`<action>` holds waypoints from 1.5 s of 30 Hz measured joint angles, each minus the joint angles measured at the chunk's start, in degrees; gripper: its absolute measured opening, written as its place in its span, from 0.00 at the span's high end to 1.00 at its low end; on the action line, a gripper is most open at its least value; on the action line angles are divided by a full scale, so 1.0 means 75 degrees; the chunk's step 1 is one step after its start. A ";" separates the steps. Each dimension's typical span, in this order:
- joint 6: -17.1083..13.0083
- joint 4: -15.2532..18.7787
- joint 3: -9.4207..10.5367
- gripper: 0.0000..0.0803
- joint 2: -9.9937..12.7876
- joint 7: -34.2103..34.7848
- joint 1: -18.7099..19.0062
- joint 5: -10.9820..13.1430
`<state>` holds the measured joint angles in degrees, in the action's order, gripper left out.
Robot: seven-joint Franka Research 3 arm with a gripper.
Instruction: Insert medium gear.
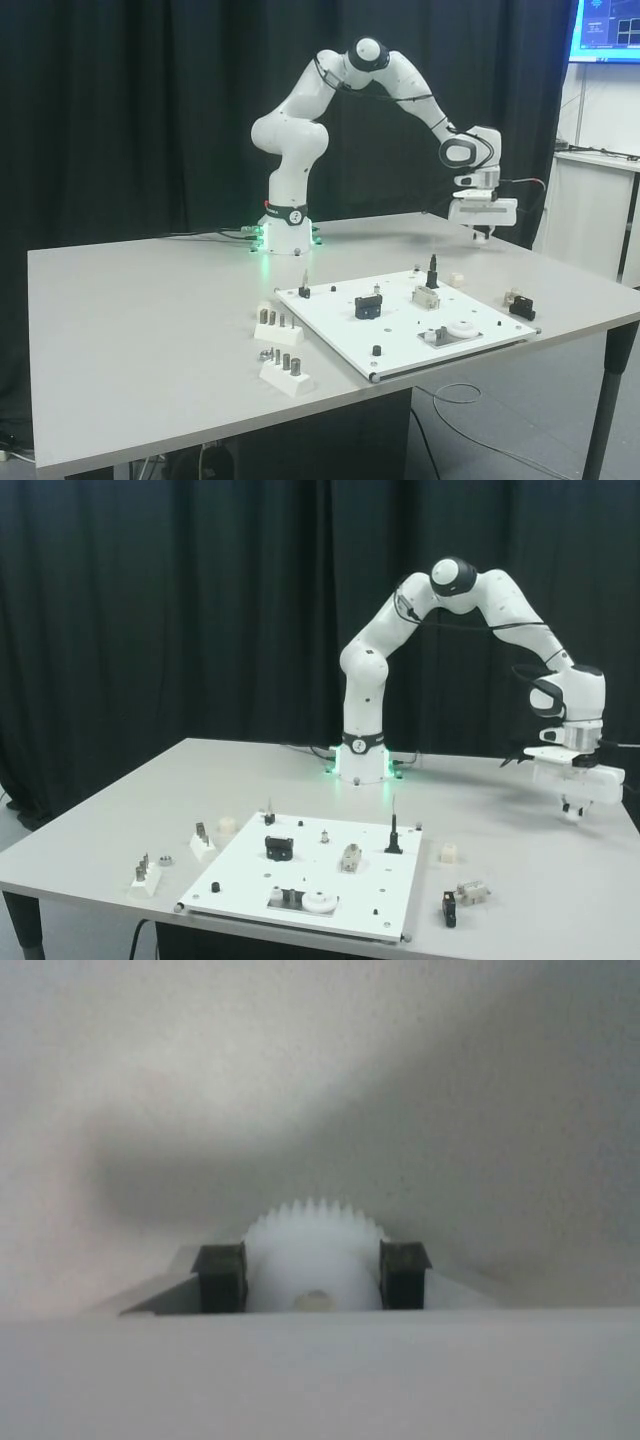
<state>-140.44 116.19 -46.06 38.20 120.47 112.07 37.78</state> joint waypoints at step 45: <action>0.0428 0.0001 -0.0286 0.65 -0.0205 -0.0214 0.0000 -0.0098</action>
<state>-137.22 116.20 -48.21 36.67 118.87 112.07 37.05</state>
